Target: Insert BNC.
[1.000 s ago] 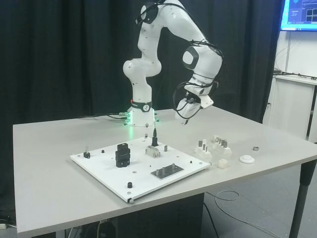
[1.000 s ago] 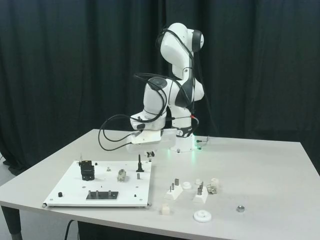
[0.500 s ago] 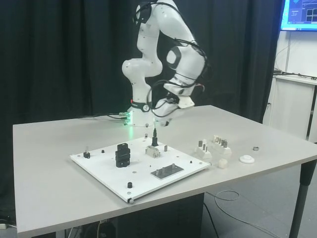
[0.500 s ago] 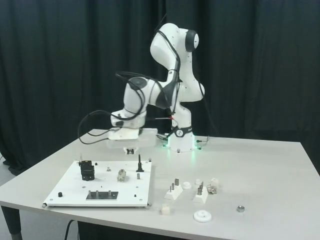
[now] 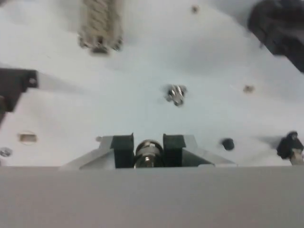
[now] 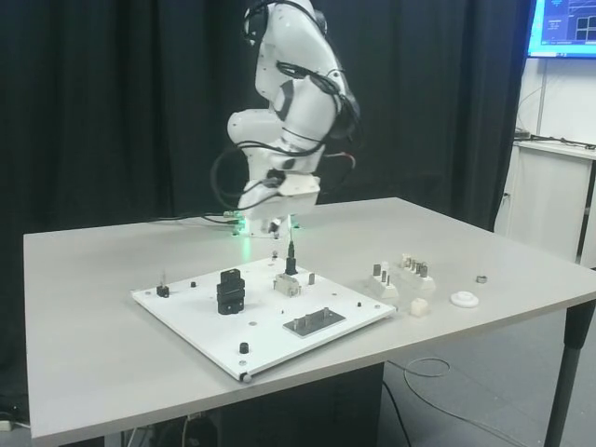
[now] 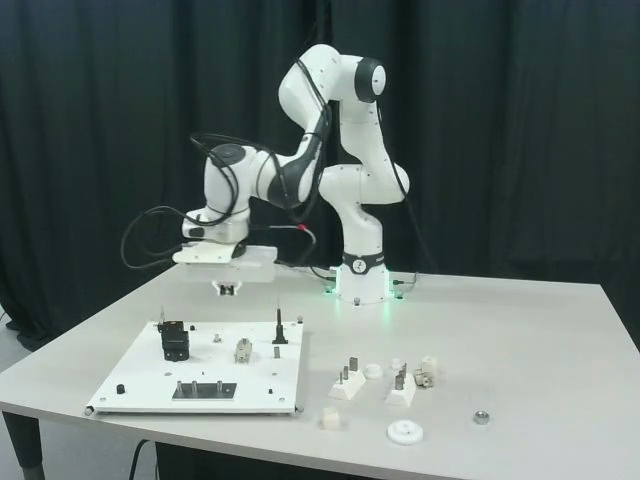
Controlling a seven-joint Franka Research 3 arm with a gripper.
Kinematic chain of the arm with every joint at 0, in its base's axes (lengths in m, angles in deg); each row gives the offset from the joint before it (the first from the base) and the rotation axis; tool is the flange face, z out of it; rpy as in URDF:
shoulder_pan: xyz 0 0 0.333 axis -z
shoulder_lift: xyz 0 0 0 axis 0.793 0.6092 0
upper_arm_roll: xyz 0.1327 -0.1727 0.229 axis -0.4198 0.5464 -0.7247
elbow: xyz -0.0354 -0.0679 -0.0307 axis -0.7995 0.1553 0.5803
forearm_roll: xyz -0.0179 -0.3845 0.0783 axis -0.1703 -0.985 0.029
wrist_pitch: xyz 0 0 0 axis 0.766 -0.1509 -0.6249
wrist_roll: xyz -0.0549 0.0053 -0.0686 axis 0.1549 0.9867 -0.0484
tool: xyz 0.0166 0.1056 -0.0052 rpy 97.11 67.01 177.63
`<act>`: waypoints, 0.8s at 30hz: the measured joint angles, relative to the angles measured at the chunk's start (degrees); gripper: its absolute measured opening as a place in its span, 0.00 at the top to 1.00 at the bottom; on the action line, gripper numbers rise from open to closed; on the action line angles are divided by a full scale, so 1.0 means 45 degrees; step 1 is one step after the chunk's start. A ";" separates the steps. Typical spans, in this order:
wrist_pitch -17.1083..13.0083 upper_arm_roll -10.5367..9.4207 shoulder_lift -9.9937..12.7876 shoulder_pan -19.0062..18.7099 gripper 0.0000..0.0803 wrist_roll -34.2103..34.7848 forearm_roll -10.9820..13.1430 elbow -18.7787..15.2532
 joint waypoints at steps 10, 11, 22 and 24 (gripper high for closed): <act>-0.0770 0.0756 -0.0027 0.0528 0.84 0.0010 0.0626 -0.0470; -0.0841 0.0859 -0.0028 0.0528 0.84 0.0010 0.0737 -0.0531; -0.1614 0.1615 -0.0113 0.0528 0.84 -0.0524 0.1579 -0.1345; -0.1784 0.1673 -0.0174 0.0527 0.84 -0.0722 0.1737 -0.1545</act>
